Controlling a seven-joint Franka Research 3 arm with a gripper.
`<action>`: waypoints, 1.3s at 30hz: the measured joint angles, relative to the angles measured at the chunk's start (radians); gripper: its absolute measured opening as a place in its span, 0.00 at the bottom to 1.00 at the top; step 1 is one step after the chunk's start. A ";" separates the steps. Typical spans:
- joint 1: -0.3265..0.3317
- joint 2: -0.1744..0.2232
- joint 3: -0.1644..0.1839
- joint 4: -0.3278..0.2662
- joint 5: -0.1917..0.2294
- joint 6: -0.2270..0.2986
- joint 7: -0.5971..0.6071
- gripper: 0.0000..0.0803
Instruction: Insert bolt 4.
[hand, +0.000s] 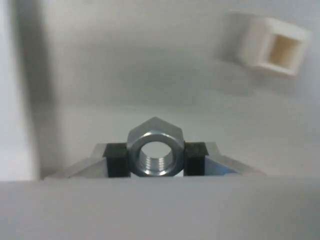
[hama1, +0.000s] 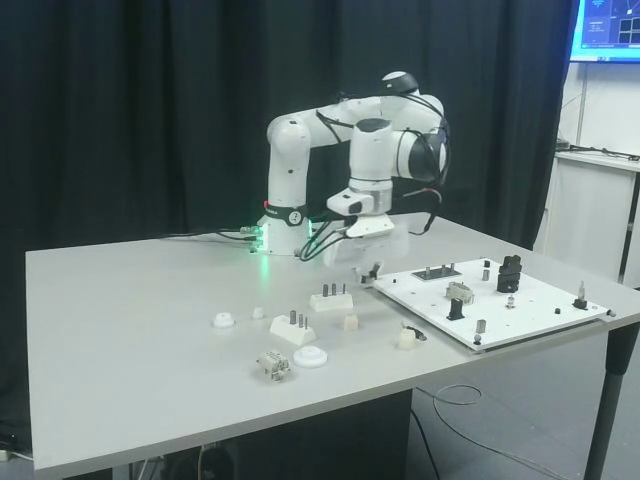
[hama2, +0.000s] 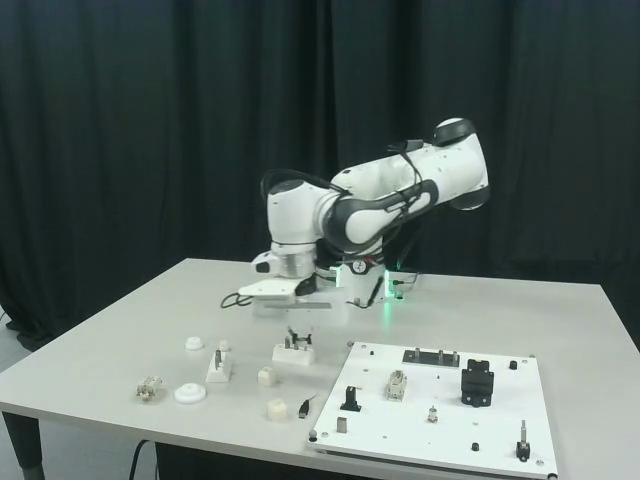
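Spreading wide under everything, the grey tabletop (hama1: 120, 330) has bare room along its far side and toward the left end as the first room view shows it, while the white board (hama2: 440, 410) lies near one corner, its edge close to the tabletop's front edge. No writing can be read on any part. The white arm (hama2: 380, 200) reaches out from its base and bends down over the gap between the board and the loose parts. Its hand (hand: 155, 159) hangs above the tabletop, the black pads (hand: 116, 161) clamped on a hexagonal threaded metal piece (hand: 154, 149), the bolt's head end as far as can be told, held clear of the surface. Below stand small white holders with pins (hama1: 331, 297), a white ring (hama1: 311, 357) and white cubes (hama1: 351, 322). A white block with a square opening (hand: 273, 46) lies near in the wrist view.
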 joint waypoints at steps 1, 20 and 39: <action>0.015 -0.003 0.000 -0.004 0.000 0.002 0.009 0.28; 0.278 -0.031 -0.014 -0.033 0.004 0.011 0.188 0.28; 0.506 -0.044 -0.014 -0.015 0.004 0.056 0.273 0.28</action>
